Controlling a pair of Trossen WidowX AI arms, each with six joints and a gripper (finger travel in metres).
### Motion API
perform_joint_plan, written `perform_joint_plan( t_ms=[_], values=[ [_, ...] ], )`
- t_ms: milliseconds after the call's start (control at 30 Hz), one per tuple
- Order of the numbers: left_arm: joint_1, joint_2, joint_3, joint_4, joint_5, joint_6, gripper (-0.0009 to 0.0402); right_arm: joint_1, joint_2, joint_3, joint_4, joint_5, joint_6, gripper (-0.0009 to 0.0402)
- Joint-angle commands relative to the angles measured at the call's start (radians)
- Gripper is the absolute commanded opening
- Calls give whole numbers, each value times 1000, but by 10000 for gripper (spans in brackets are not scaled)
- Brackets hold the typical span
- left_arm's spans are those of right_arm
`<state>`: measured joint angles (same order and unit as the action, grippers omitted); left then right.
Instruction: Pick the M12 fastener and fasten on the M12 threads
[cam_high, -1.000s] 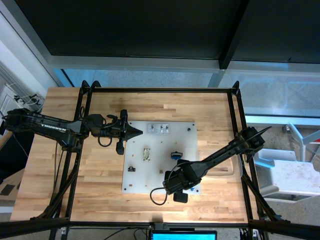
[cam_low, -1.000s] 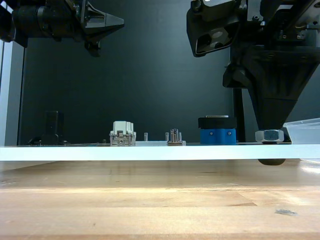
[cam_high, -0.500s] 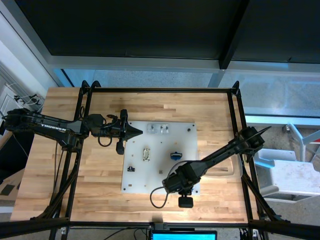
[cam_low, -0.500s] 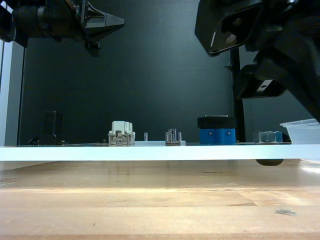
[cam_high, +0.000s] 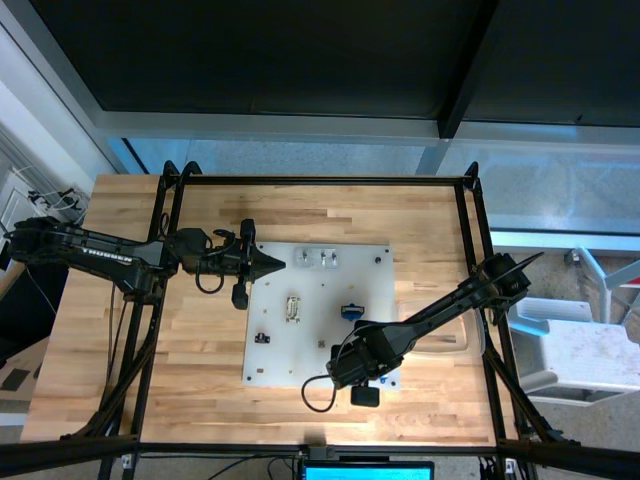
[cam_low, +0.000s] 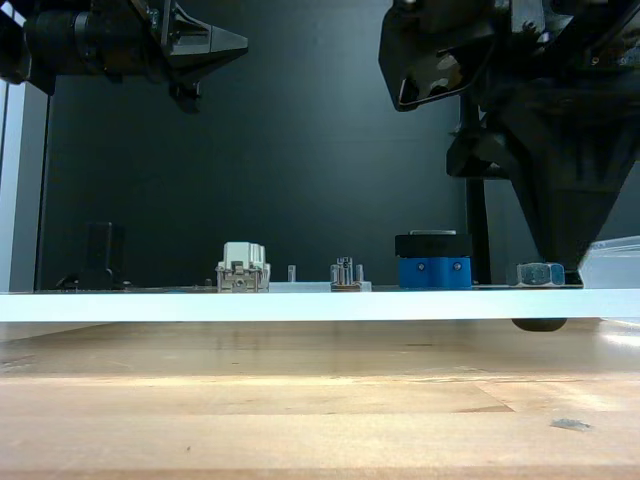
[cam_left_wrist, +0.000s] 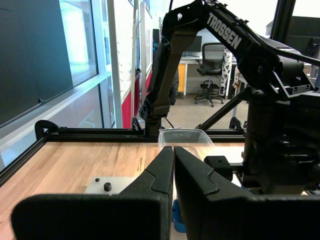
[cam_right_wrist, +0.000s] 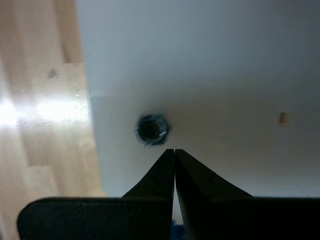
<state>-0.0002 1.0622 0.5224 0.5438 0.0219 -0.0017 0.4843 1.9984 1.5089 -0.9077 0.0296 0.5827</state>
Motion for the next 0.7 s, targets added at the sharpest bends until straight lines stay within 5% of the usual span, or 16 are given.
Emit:
perform_joint_plan(
  t_ms=[33,433,500,600,633,700],
  values=[
    [0,0,0,0,0,0,0,0,3,0,5,34,14,0],
    [0,0,0,0,0,0,0,0,7,-3,26,14,10,0],
    [0,0,0,0,0,0,0,0,6,-3,42,-67,-17,0],
    [0,0,0,0,0,0,0,0,6,-3,50,-301,-92,0],
    [0,0,0,0,0,0,0,0,6,-3,50,-343,-102,0],
    [0,0,0,0,0,0,0,0,4,-3,46,-360,-101,0]
  ],
)
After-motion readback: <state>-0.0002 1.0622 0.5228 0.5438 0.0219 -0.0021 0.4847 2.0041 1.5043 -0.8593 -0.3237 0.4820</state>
